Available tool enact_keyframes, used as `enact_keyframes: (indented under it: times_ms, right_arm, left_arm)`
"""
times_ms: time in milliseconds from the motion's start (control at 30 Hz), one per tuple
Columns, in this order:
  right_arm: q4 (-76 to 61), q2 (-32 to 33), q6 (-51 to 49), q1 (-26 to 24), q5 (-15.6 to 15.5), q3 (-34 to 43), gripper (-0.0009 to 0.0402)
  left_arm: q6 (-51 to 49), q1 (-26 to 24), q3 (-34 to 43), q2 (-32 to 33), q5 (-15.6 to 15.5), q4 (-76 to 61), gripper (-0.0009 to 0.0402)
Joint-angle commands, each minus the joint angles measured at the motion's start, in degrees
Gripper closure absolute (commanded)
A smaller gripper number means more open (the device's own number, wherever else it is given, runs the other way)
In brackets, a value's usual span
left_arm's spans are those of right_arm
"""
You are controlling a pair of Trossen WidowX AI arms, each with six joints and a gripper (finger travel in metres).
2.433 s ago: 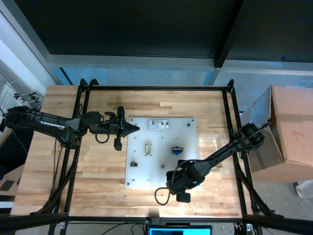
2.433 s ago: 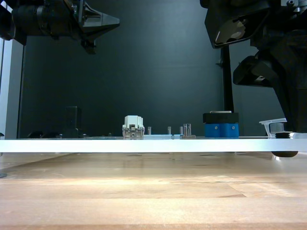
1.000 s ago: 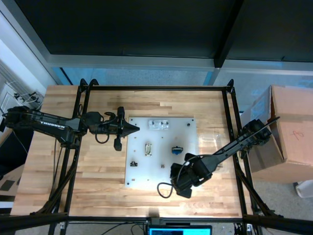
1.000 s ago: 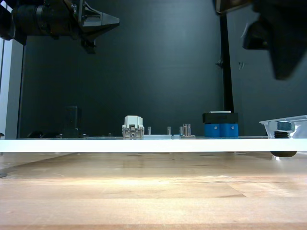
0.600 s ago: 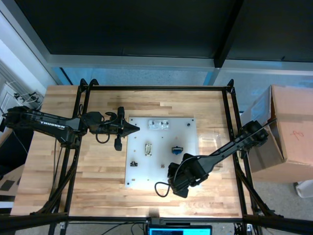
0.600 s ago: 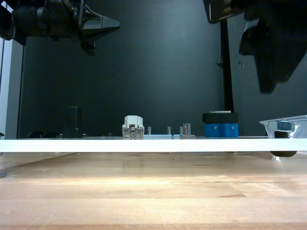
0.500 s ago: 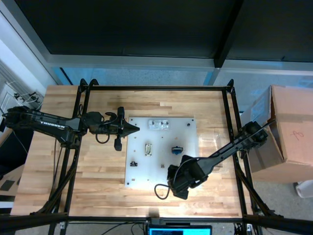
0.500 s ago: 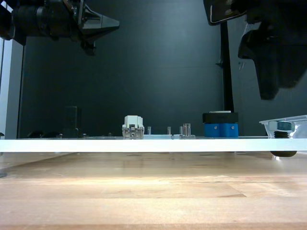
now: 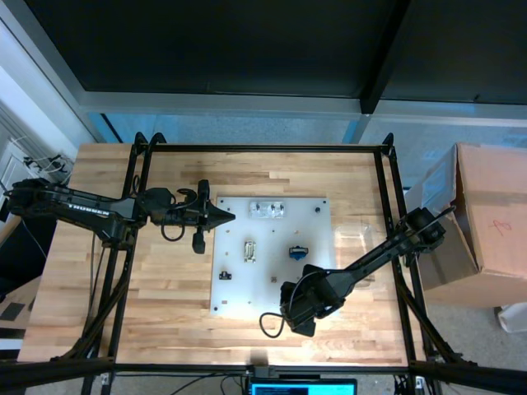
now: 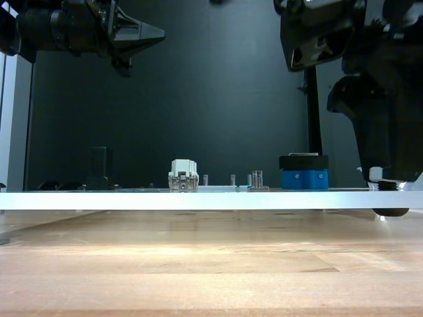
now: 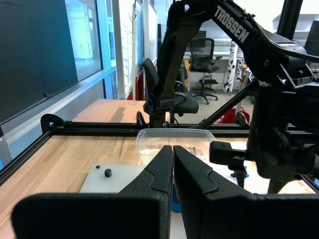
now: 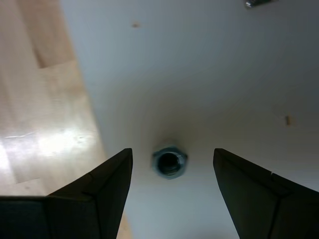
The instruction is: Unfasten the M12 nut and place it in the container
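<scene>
Spread right claw (image 12: 172,152) straddles the nut (image 12: 170,163) on its stud (image 10: 388,187); clenched left claw (image 11: 173,148) hovers leftward.

Left arm (image 9: 82,210) reaches inward, level and high; left gripper (image 9: 230,216) points toward the right side, its fingers pressed together. Right arm (image 9: 370,257) slopes down toward the near side; right gripper (image 12: 172,152) points straight down, hanging low, fingers (image 12: 107,184) spread wide apart.

Right gripper (image 12: 172,154) fingers (image 12: 107,184) straddle the nut (image 12: 170,162) with gaps either side; left gripper (image 9: 224,216) hangs high above the board's (image 9: 235,234) left edge.
</scene>
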Motion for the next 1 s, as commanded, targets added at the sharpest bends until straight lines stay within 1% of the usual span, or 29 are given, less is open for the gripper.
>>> enact_keyframes:
  times_ms: [33,233,533,700,767,1000]
  right_arm:
    - [0.68,-0.02,0.04,0.07,0.07,-0.37,0.0190]
    - [1.07,-0.04,0.02,0.02,0.04,-0.37,0.0237]
    - [1.03,-0.15,0.00,0.00,0.02,-0.37,0.0340]
    - [1.03,-0.26,-0.04,0.00,0.00,-0.37,0.0384]
    - [1.05,-0.48,-0.24,0.02,0.02,-0.37,0.0395]
    - [0.28,-2.56,-2.60,0.02,0.02,-0.22,0.0383]
  left_arm:
    - [0.00,0.00,0.02,0.02,0.02,0.07,0.0393]
    - [0.00,0.00,0.02,0.02,0.02,0.09,0.0393]
    - [0.00,0.00,0.02,0.02,0.02,0.07,0.0393]
    - [0.00,0.00,0.02,0.02,0.02,0.07,0.0393]
    - [0.00,0.00,0.02,0.02,0.02,0.07,0.0393]
    - [0.00,0.00,0.02,0.02,0.02,0.07,0.0393]
